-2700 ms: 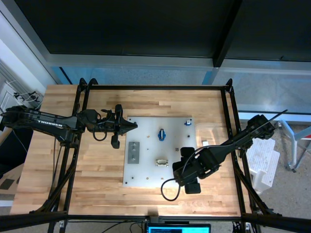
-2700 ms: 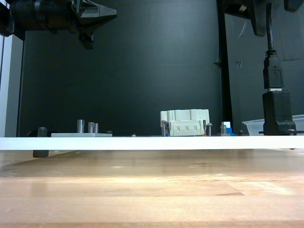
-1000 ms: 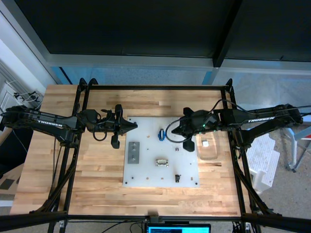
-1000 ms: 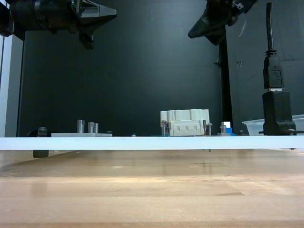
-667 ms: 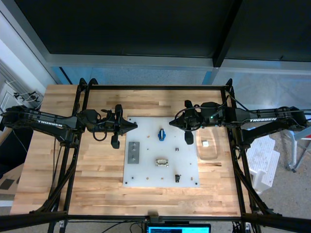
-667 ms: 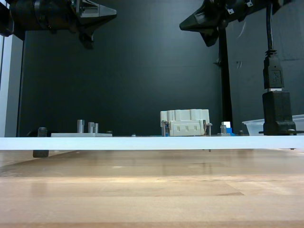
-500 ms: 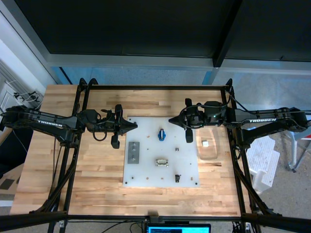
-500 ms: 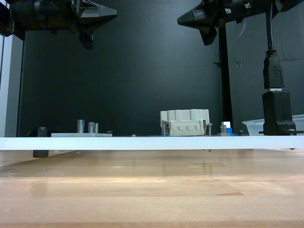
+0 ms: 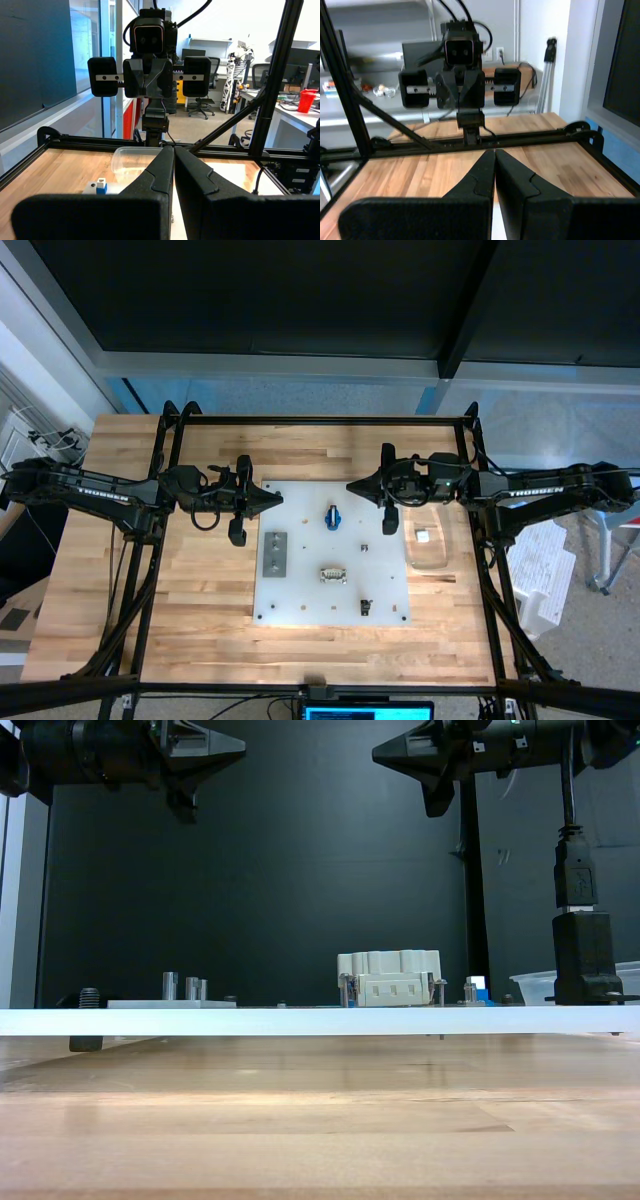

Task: Pick the USB connector and install on taskboard

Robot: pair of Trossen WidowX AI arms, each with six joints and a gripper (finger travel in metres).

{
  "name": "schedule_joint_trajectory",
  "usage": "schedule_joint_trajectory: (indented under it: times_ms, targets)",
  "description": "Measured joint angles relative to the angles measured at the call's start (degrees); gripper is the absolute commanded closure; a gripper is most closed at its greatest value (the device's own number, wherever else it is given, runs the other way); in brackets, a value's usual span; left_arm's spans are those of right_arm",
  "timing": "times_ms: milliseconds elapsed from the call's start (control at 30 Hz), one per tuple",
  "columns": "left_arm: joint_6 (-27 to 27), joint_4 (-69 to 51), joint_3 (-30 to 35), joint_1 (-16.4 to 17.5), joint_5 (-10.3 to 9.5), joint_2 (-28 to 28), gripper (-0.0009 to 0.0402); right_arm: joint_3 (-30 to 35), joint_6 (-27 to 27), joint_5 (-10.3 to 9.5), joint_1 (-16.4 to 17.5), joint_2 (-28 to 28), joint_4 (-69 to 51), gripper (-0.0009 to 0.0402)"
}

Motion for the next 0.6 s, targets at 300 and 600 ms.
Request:
schedule_joint_trajectory:
  times_ms: [300, 600]
  targets:
    - [0.02, 0.00, 0.00, 0.00, 0.02, 0.02, 0.0393, -3.39, -0.17, 0.00, 0.09, -0.02, 3.41, 0.0393]
    - [0.00, 0.00, 0.00, 0.00, 0.00, 0.00, 0.0393, -4.07, 0.98, -0.09, 0.39, -0.02, 5.16, 0.0393]
